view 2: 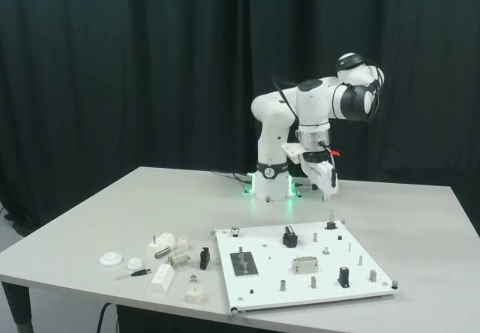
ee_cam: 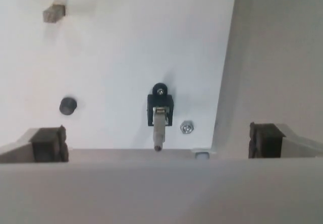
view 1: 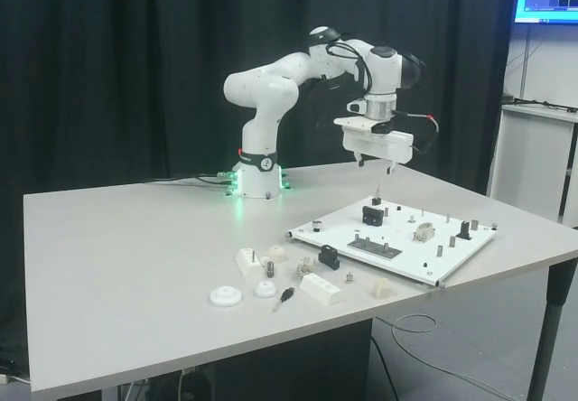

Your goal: Remove Ethernet.

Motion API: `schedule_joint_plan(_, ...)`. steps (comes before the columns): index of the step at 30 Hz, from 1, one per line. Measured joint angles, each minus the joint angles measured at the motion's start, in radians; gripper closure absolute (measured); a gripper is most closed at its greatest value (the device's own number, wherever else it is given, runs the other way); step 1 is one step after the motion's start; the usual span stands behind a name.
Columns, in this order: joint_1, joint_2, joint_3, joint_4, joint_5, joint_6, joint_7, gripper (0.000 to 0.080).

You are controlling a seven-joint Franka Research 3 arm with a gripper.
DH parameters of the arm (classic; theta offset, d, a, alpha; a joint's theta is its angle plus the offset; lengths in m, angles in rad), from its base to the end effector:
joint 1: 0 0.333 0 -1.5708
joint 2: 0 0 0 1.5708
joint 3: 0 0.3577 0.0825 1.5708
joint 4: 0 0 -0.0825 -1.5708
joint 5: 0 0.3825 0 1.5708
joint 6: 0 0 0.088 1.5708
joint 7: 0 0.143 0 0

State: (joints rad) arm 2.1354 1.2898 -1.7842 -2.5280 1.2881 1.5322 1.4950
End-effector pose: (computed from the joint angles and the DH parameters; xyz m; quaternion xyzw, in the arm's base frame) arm 0.3333 0.2313 0.2797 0.5794 -0.8113 -0.0767 0.0164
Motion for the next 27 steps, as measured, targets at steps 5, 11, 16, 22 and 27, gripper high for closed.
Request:
schedule_joint_plan(5,0.000,-0.010,-0.013,0.002,-0.001,-0.008,0.000,0.0003)
schedule_joint_plan(11,0.000,-0.010,-0.024,0.003,0.000,-0.018,0.001,0.0003)
schedule_joint_plan(16,0.000,-0.010,-0.032,0.003,0.000,-0.026,0.015,0.0003)
schedule_joint_plan(22,-0.001,-0.010,-0.035,0.003,0.000,-0.027,0.035,0.0003)
schedule_joint_plan(27,-0.002,-0.010,-0.036,0.003,0.000,-0.027,0.042,0.0003)
